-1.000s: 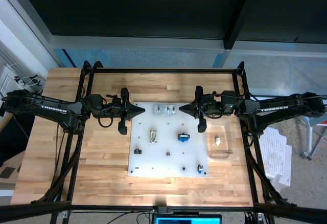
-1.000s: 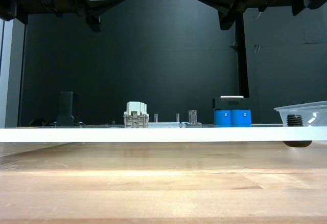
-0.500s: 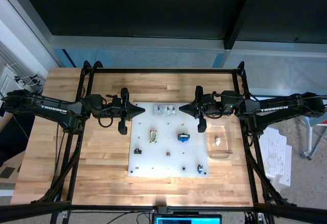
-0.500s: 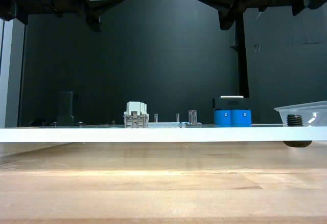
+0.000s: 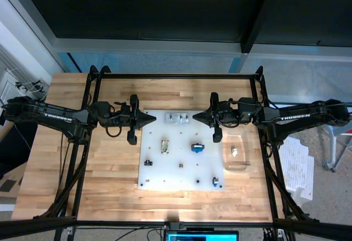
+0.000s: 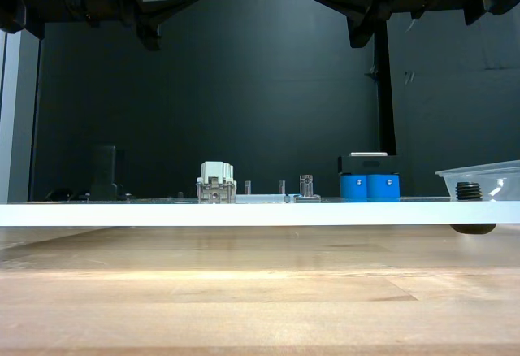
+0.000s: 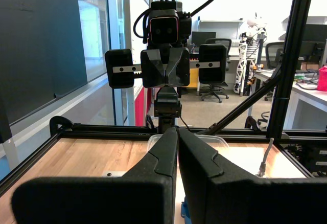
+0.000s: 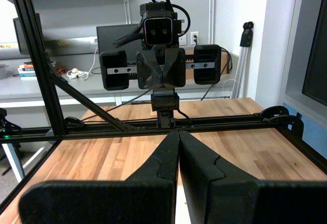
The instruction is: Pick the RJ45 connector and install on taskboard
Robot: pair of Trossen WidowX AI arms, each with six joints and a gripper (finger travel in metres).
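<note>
Black left hand and black right hand: both pressed together, empty, parked high above white flat task board far corners, presumably for clearance.

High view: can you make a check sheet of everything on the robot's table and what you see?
Surface: wooden table with a white board lying between the arms.
Job's things: blue jack at the board's near right corner; clear tray beside the board holds a pale block; cannot tell where the connector is.
Clutter: small fittings on the board, such as a blue part and a pale grey part.
Grippers: left gripper and right gripper both shut, holding nothing, high over the board's far edge.
Cables: black lead looping at the left wrist.
Surroundings: black frame around the table; office chair beyond.
</note>
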